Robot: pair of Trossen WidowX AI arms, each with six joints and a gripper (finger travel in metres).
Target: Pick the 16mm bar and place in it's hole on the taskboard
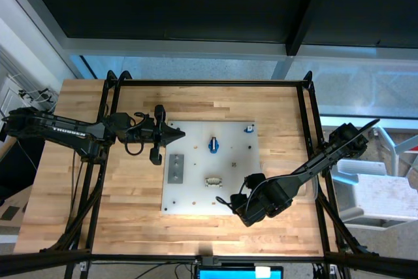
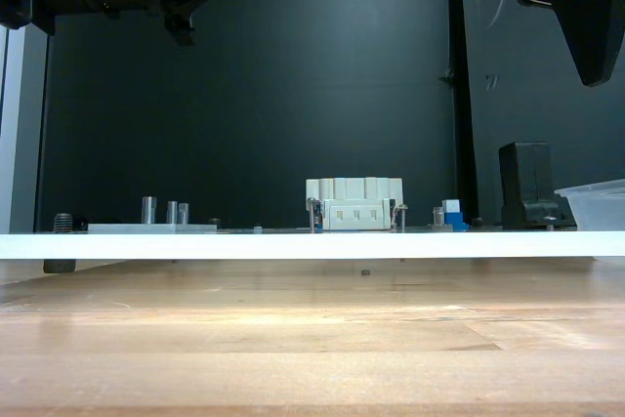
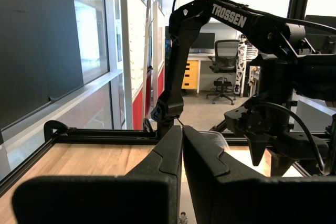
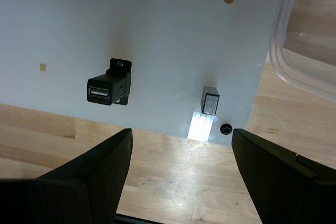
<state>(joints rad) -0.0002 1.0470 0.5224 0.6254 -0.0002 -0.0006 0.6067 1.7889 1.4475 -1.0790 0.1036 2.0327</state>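
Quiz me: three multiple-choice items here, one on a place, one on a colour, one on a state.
1. The left pincer hovers over: A the taskboard's far left corner; B its near edge; C bare wood.
2. The upright part mid-board is: A red; B blue; C green.
3. The right pincer, over the board's near edge, is: A shut on the 16mm bar; B open, empty; C shut on a socket.
A: the high view shows it there. B: plainly blue. B: fingers apart, nothing between; neither pincer holds the bar, whose place I cannot tell.

Left gripper (image 1: pixel 175 134) hangs over the taskboard's (image 1: pixel 196 195) left edge, right gripper (image 4: pixel 181 135) over its near edge, white connector (image 1: pixel 213 181) between.
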